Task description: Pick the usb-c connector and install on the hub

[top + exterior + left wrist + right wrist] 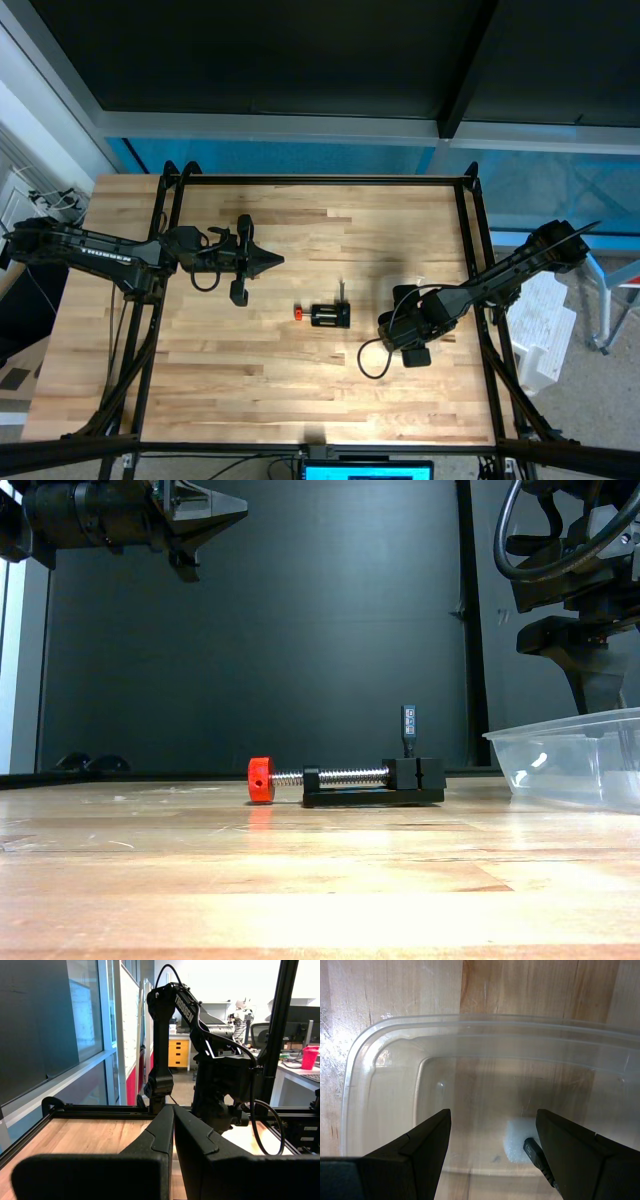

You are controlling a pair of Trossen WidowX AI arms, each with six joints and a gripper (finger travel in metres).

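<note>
Right gripper [493, 1113]: fingers spread, nothing held, poised over the clear plastic tray [355, 1085].
Usb-c connector [516, 1146]: whitish piece lying on the tray floor.
Hub [328, 315]: on the wooden table [250, 385], mid-board, orange-red knob [298, 313] towards the left arm.
Left gripper [173, 1108]: fingers together, raised, well apart from the hub.

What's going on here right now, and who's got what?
The right gripper hangs open over the clear tray, with the whitish connector lying inside below it. Nothing is gripped yet. The hub sits apart from the tray, and neither arm touches it. The left gripper is shut, raised off to the left, and holds nothing.
</note>
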